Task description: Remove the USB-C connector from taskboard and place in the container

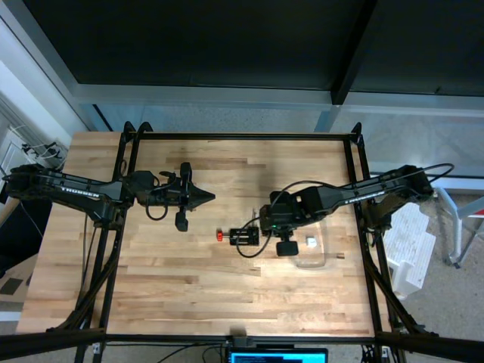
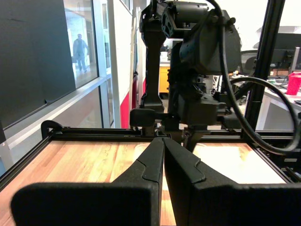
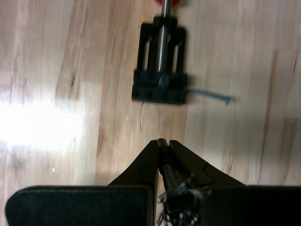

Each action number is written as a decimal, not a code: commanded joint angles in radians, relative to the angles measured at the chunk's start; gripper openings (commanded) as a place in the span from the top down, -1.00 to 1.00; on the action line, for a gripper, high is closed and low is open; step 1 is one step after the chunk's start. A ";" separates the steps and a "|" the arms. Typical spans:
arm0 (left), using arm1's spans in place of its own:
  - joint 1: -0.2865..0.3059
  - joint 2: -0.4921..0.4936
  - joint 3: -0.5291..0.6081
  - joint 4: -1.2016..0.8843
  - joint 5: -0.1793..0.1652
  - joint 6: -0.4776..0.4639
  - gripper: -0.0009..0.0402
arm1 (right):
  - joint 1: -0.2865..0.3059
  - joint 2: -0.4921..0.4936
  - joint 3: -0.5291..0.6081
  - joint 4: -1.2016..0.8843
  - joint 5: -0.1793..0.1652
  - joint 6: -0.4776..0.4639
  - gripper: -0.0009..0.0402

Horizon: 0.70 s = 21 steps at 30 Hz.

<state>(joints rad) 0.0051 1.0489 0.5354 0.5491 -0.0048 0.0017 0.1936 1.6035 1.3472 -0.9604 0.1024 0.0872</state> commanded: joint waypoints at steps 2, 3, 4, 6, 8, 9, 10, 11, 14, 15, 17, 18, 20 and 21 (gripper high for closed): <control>0.000 0.000 0.000 0.002 0.000 0.000 0.96 | 0.019 -0.064 -0.077 -0.001 0.002 0.029 0.96; 0.000 0.000 0.000 0.002 0.000 0.000 0.96 | 0.022 -0.081 -0.095 -0.001 0.002 0.037 0.96; 0.000 0.000 0.000 0.001 0.000 0.000 0.96 | 0.023 -0.097 -0.116 0.000 0.002 0.041 0.96; 0.000 0.000 0.000 0.000 0.000 0.000 0.96 | 0.029 -0.128 -0.155 -0.001 0.002 0.056 0.96; 0.000 0.000 0.000 0.001 0.000 0.000 0.96 | 0.031 -0.157 -0.191 -0.001 0.002 0.066 0.96; 0.000 0.000 0.000 0.002 0.000 0.000 0.96 | 0.032 -0.171 -0.209 0.000 0.002 0.067 0.96; 0.000 0.000 0.000 0.002 0.000 0.000 0.96 | 0.033 -0.185 -0.226 -0.001 0.002 0.069 0.96; 0.000 0.000 0.000 0.001 0.000 0.000 0.96 | 0.033 -0.197 -0.241 -0.001 0.002 0.072 0.96; 0.000 0.000 0.000 0.001 0.000 0.000 0.96 | 0.034 -0.237 -0.286 -0.001 0.002 0.084 0.96; 0.000 0.000 0.000 0.001 0.000 0.000 0.96 | 0.034 -0.251 -0.300 -0.001 0.003 0.084 0.96; 0.000 0.000 0.000 0.001 0.000 0.000 0.96 | 0.033 -0.275 -0.325 -0.001 0.003 0.088 0.96; 0.000 0.000 0.000 0.001 0.000 0.000 0.96 | 0.034 -0.287 -0.337 -0.001 0.003 0.089 0.96; 0.000 0.000 0.000 0.000 0.000 0.000 0.96 | 0.033 -0.310 -0.362 -0.001 0.008 0.089 0.96; 0.000 0.000 0.000 0.000 0.000 0.000 0.96 | 0.034 -0.324 -0.375 -0.002 0.011 0.090 0.96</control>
<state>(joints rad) 0.0051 1.0489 0.5358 0.5495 -0.0048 0.0017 0.2268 1.2945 0.9874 -0.9611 0.1093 0.1780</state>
